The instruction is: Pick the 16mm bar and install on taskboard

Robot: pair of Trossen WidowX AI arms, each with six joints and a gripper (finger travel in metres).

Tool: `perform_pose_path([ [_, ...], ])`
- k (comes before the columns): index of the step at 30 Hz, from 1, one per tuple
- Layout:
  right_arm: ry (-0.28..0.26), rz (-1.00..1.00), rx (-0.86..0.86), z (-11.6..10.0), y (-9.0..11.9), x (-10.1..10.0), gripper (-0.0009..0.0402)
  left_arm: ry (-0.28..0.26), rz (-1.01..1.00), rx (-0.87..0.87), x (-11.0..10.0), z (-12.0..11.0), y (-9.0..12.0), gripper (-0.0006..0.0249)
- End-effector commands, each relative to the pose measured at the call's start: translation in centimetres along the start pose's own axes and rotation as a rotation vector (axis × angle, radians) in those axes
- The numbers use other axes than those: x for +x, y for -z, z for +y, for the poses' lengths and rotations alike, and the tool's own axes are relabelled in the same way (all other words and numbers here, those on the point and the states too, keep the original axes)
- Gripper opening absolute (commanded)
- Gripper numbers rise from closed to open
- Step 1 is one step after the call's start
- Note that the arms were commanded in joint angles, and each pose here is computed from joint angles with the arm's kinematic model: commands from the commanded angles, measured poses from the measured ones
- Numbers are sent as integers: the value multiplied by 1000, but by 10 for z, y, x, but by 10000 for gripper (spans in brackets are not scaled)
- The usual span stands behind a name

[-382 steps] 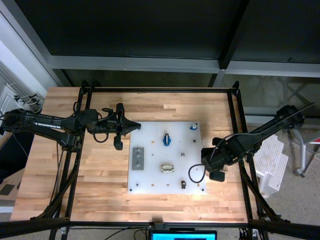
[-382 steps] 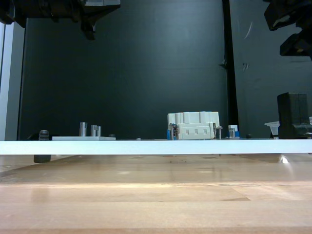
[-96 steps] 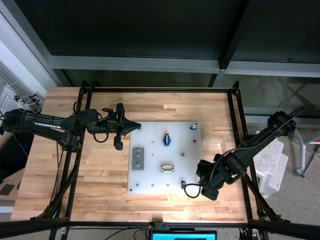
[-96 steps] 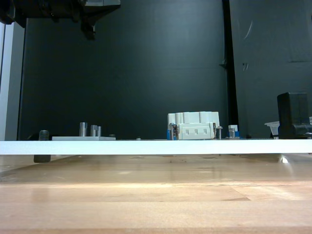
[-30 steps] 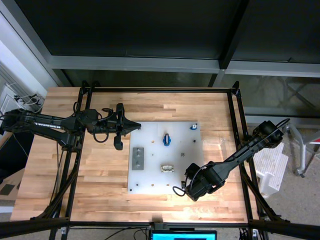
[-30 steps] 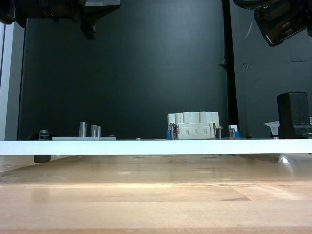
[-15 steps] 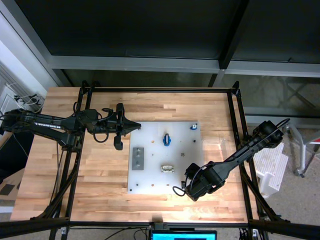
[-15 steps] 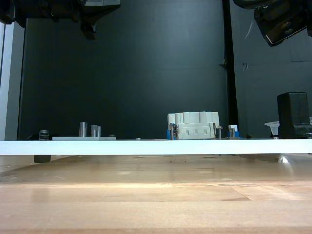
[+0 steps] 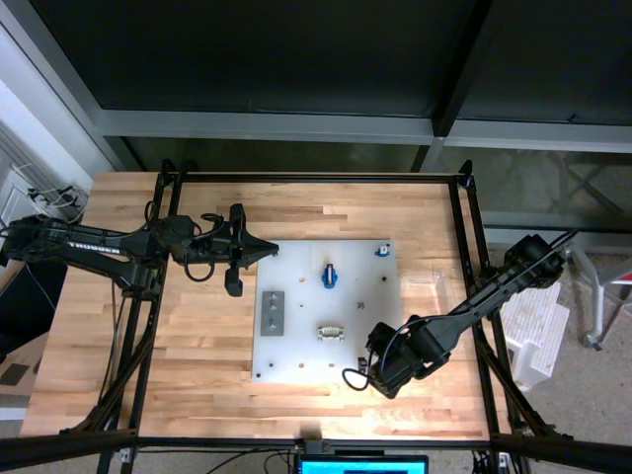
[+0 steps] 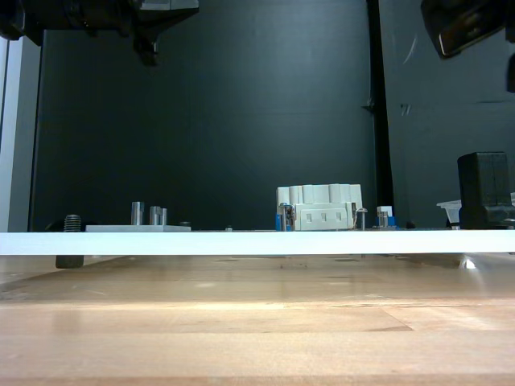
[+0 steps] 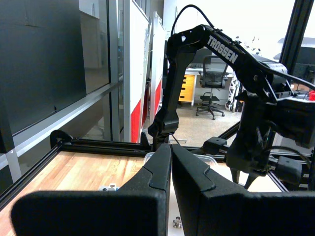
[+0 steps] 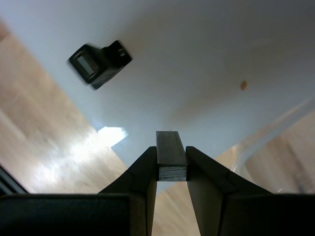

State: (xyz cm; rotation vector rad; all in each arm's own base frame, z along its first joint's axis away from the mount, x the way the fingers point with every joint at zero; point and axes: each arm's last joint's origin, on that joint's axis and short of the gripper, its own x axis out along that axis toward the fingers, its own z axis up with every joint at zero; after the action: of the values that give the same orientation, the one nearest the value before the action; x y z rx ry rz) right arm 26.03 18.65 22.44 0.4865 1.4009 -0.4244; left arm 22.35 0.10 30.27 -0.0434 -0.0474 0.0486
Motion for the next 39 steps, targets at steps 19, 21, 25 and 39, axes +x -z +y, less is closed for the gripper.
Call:
perform_pose_path([
  [19,-27,24,-565,-3,2,-8,0,0,1,0,0,0,0,0],
  [21,-22,18,-577,-3,2,-7,0,0,0,0,0,0,0,0],
  [25,-19,0,-576,-3,1,-7,0,0,0,0,0,0,0,0],
  [39,7,20,-581,3,4,3,0,0,1,0,0,0,0,0],
])
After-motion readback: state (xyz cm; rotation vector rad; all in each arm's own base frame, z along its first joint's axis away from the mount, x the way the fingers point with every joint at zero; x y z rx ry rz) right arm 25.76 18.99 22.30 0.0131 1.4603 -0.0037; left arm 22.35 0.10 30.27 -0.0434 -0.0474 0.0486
